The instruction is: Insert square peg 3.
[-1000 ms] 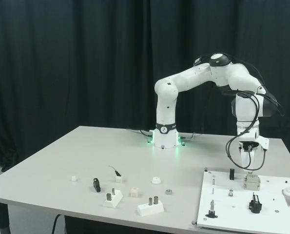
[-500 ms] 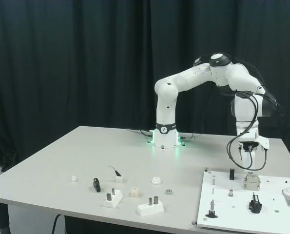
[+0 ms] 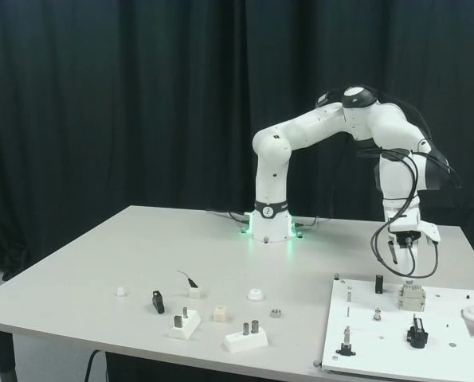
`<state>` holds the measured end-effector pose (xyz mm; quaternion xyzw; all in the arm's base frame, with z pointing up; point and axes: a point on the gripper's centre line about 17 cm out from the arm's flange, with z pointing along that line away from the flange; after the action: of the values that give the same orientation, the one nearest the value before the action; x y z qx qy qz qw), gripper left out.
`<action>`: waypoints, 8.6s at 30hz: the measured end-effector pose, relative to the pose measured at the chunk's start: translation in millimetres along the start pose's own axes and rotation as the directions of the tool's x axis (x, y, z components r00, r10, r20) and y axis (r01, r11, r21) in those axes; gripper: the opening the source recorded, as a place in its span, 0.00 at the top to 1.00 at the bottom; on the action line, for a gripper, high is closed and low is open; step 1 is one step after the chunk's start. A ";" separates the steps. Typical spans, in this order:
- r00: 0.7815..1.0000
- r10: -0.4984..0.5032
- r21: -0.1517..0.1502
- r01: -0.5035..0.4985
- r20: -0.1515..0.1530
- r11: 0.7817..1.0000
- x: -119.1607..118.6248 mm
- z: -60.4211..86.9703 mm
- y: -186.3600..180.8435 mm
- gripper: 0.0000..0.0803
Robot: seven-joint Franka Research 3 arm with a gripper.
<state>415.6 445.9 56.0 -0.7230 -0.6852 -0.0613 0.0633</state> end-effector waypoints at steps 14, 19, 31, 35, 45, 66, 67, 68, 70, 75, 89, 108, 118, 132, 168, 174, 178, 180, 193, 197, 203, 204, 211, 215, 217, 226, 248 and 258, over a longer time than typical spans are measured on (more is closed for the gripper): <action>0.999 -0.028 0.001 0.028 -0.017 1.000 -1.3 -0.2 0.5 0.86; 1.000 -0.009 0.001 0.009 -0.023 1.000 -2.3 -0.6 1.3 0.86; 0.995 0.093 -0.005 -0.093 -0.030 0.996 -2.9 -1.0 2.6 0.86; 0.992 0.120 -0.012 -0.121 -0.029 0.993 -2.3 -0.6 2.4 0.86; 0.988 0.148 -0.033 -0.149 -0.034 0.988 2.3 0.5 2.3 0.86; 0.973 0.227 -0.062 -0.229 -0.040 0.971 5.0 1.3 1.6 0.86; 0.972 0.230 -0.062 -0.232 -0.040 0.971 4.9 1.3 1.6 0.86; 0.972 0.233 -0.063 -0.235 -0.040 0.970 4.8 1.3 1.7 0.86; 0.970 0.240 -0.063 -0.242 -0.041 0.968 4.7 1.2 1.8 0.86; 0.969 0.245 -0.063 -0.247 -0.041 0.967 4.8 1.2 1.7 0.86; 0.990 0.133 -0.064 -0.136 -0.044 0.989 6.6 1.7 0.6 0.86; 0.996 0.018 -0.051 -0.022 -0.082 0.998 1.8 0.7 1.6 0.86; 0.994 -0.008 -0.029 0.005 -0.113 1.000 -1.0 -0.3 3.8 0.86; 0.987 -0.013 0.004 0.014 -0.161 1.000 -0.1 -0.2 1.3 0.86; 0.985 -0.009 0.000 0.009 -0.173 1.000 4.6 1.4 -1.0 0.86; 0.985 -0.008 0.001 0.008 -0.172 1.000 4.6 1.5 -1.8 0.86; 0.985 -0.008 0.001 0.008 -0.172 1.000 4.5 1.4 -1.7 0.86; 0.985 -0.008 0.000 0.008 -0.172 1.000 4.5 1.3 -1.6 0.86; 0.983 -0.063 -0.010 0.063 -0.172 0.998 3.5 1.0 -1.2 0.86; 0.981 -0.087 -0.013 0.086 -0.172 0.996 2.8 0.8 -1.1 0.86; 0.977 -0.122 -0.016 0.122 -0.173 0.992 1.9 0.4 -1.1 0.86; 0.977 -0.128 -0.016 0.127 -0.173 0.992 1.8 0.4 -1.2 0.86; 0.973 -0.151 -0.016 0.150 -0.174 0.988 1.1 0.2 -1.3 0.86; 0.973 -0.149 -0.015 0.149 -0.174 0.989 0.5 0.1 -1.1 0.86; 0.974 -0.143 -0.014 0.143 -0.174 0.990 0.1 0.0 -0.9 0.86; 0.980 -0.091 -0.007 0.091 -0.175 0.996 -0.4 -0.2 -0.1 0.86; 0.977 -0.090 -0.009 0.089 -0.191 0.996 7.6 6.2 -2.9 0.86; 0.978 -0.089 -0.013 0.088 -0.190 0.996 7.1 6.0 -1.9 0.86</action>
<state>414.1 454.0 51.3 -0.6827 -0.7074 -0.1346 0.1242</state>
